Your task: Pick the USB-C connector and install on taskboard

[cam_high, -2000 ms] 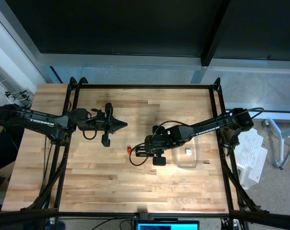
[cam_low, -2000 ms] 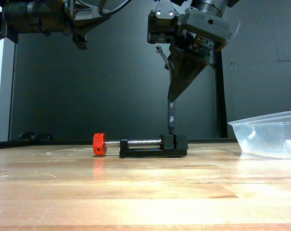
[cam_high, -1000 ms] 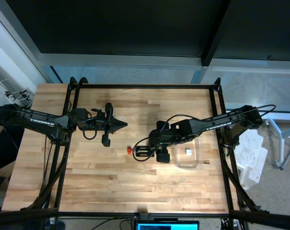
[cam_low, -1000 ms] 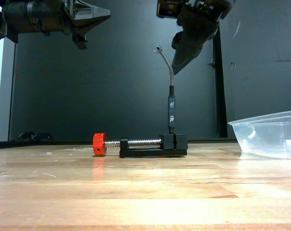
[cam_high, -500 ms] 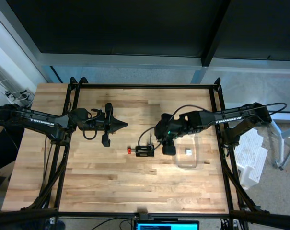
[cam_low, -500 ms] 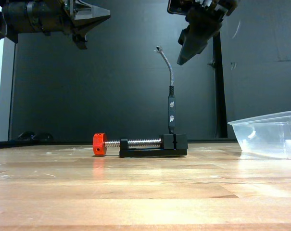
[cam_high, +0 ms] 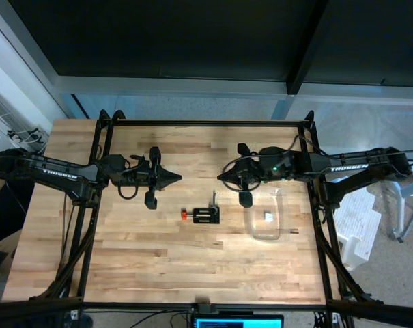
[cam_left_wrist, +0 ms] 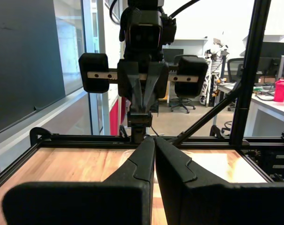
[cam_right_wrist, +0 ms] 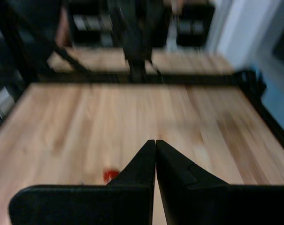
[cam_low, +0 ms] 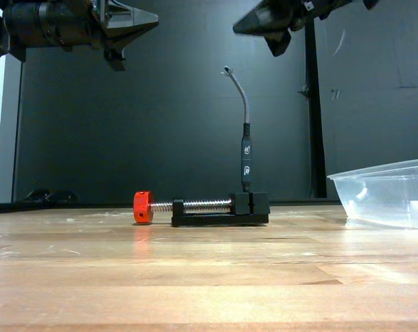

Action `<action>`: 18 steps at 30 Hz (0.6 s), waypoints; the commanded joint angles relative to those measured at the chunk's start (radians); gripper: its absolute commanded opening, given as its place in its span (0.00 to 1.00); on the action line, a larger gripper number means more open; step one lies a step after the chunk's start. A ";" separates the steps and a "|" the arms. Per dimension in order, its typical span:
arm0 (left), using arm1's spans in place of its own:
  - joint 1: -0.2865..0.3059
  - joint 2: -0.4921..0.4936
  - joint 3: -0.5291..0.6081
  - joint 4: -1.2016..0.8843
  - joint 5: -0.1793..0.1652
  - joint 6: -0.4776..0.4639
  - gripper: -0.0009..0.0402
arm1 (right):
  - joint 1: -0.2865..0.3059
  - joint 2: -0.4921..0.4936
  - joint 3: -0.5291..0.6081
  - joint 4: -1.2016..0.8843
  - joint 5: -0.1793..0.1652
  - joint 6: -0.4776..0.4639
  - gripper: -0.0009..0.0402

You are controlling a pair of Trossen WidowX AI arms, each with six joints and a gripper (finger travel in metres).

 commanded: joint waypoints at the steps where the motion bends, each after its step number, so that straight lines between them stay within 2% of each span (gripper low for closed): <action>1: 0.000 0.000 0.000 0.000 0.000 0.000 0.02 | -0.004 -0.045 -0.094 0.180 -0.006 0.004 0.02; 10: 0.000 0.000 0.000 0.000 0.000 0.000 0.02 | -0.022 -0.124 -0.246 0.385 -0.004 0.015 0.02; 11: 0.000 0.000 0.000 0.000 0.000 0.000 0.02 | -0.030 -0.131 -0.255 0.387 -0.010 0.020 0.02; 13: 0.000 0.000 0.000 0.000 0.000 0.000 0.02 | -0.052 -0.137 -0.272 0.395 -0.058 0.025 0.02; 15: 0.000 0.000 0.000 0.000 0.000 0.000 0.02 | -0.071 -0.140 -0.290 0.421 -0.089 0.032 0.02; 18: 0.000 0.000 0.000 0.000 0.000 0.000 0.02 | -0.080 -0.141 -0.304 0.445 -0.095 0.029 0.02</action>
